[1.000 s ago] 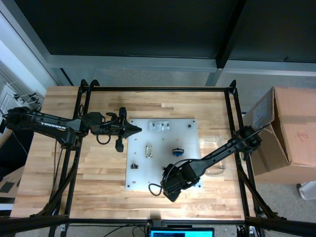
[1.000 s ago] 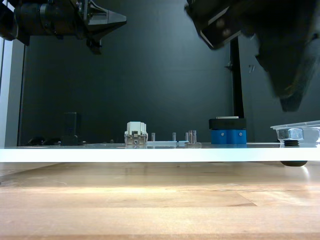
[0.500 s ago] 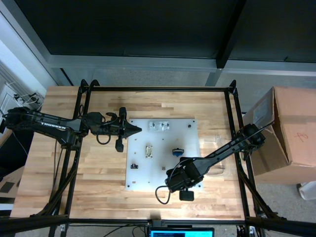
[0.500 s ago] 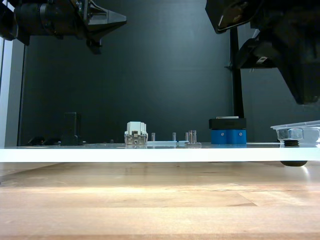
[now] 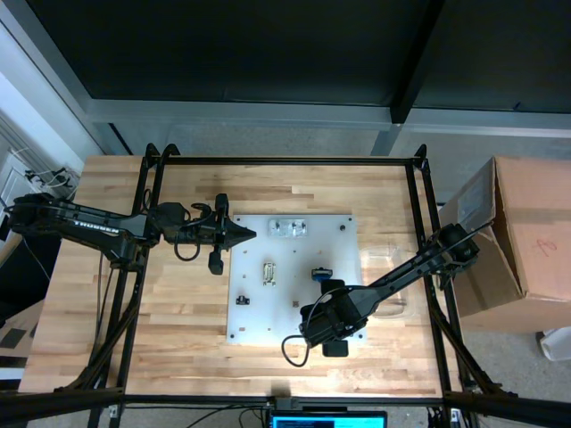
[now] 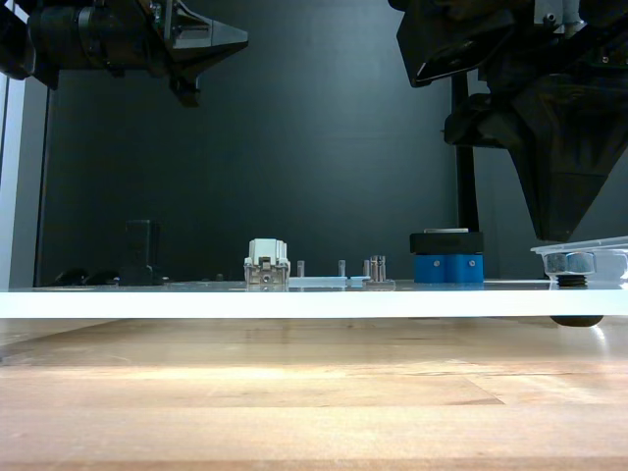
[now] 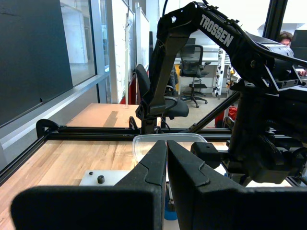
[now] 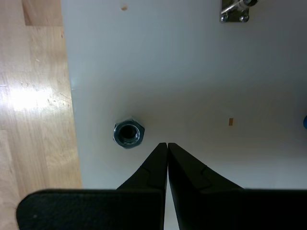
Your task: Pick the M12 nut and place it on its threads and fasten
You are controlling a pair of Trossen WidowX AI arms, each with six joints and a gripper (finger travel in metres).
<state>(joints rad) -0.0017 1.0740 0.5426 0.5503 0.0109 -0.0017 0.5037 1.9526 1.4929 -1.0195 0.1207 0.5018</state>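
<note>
while the right pincer [image 8: 167, 144] hangs point-down just above the white board [image 8: 192, 86], its fingers are pressed together on nothing. m12 nut [image 8: 128, 133] lies just beside the tips, not touching them. low view: nut sits on top of its stud [image 6: 570, 281], black ribs showing beneath. clear tray [image 6: 591, 247] stands behind it. wrist view puts the nut on the board, not in the tray; i cannot tell what the tray holds. left pincer [image 7: 166, 143] closed, empty, held high over the board's far left edge, above the bench [image 5: 178, 294].
</note>
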